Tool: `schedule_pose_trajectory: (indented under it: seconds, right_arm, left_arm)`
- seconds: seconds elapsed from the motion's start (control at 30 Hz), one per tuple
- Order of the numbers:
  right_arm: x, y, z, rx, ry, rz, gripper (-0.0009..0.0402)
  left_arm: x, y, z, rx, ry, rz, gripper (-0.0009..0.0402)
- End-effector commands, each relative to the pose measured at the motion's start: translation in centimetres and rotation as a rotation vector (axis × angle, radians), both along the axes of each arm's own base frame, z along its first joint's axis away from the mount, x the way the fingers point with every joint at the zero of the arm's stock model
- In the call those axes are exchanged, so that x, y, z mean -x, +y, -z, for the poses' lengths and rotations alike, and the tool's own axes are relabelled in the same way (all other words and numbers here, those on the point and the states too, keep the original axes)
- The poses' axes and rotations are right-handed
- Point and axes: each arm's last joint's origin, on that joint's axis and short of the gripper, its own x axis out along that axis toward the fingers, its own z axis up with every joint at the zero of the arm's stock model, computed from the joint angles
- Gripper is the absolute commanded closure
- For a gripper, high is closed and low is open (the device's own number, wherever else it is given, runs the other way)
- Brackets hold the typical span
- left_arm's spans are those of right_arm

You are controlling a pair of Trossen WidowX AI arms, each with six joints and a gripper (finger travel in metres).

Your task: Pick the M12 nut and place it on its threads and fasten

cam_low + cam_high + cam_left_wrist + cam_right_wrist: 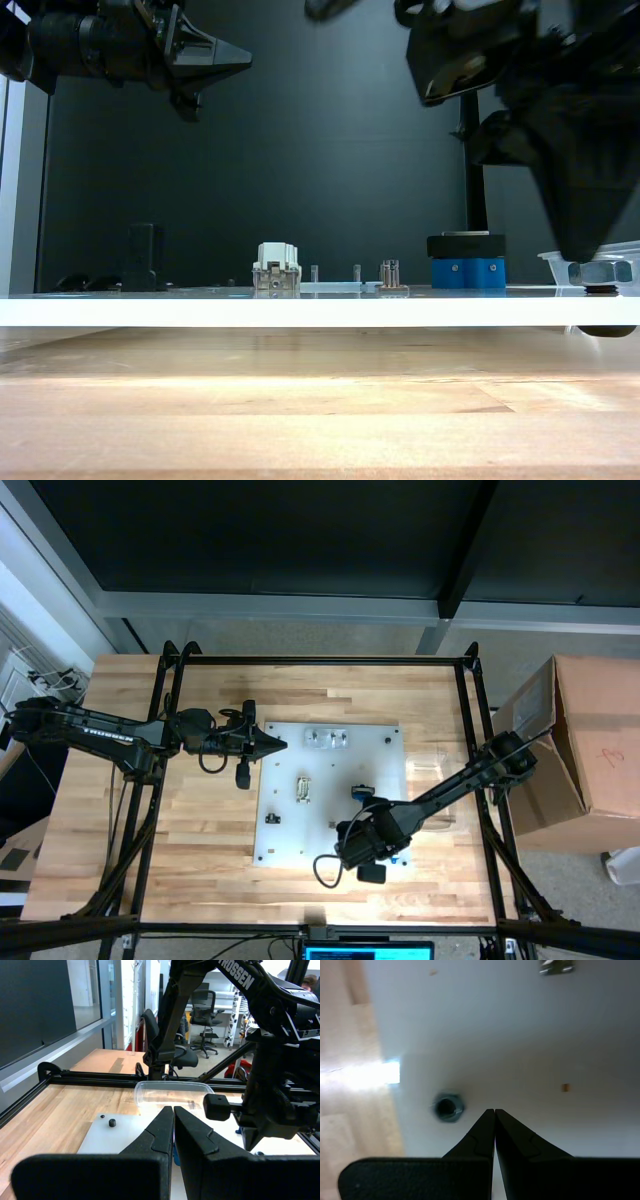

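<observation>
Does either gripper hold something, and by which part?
Nothing is held. The right gripper, shut empty, hangs by the M12 nut on its stud; the left gripper, shut empty, hovers over the board's far left.

Low view: right pincer (590, 255) cut off above, stud (600, 289) mostly hidden beneath the nut (600, 272); right wrist view blurs it

Cardboard box (575, 745), clear tray (155, 1094), blue block (467, 272)

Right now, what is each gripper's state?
Left gripper: shut, empty, raised over the board's far left part.
Right gripper: shut, empty, tips just beside the nut on its stud.
</observation>
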Motion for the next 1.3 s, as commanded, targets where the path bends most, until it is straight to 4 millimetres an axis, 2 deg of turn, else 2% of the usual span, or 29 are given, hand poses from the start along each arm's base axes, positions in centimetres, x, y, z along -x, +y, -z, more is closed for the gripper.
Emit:
schedule_pose_trajectory:
  seconds: [0.03, 0.2, 0.27, 0.5, 0.83, 1.3]
  right_arm:
    - [-0.2, 0.3, 0.6, -0.021, 0.002, 0.0, 0.0393]
    - [0.1, 1.0, 0.7, -0.221, 0.115, -0.052, 0.0393]
    - [0.2, 1.1, 0.6, -0.243, 0.127, -0.055, 0.0393]
    - [0.2, 0.7, 0.5, -0.148, 0.083, -0.031, 0.0393]
    - [0.4, 0.1, -0.6, -0.031, 0.003, -0.003, 0.0393]
    - [0.1, 0.4, 0.3, -0.001, -0.015, 0.003, 0.0393]
  left_arm:
    - [0.0, 0.0, 0.0, 0.0, -0.001, 0.0, 0.0393]
    - [0.0, 0.0, 0.0, 0.0, -0.002, 0.0, 0.0393]
    - [0.0, 0.0, 0.0, 0.0, -0.002, 0.0, 0.0393]
    - [0.0, 0.0, 0.0, 0.0, -0.001, 0.0, 0.0393]
    - [0.0, 0.0, 0.0, 0.0, 0.005, 0.001, 0.0393]
    - [0.0, 0.0, 0.1, 0.0, 0.006, 0.0, 0.0393]
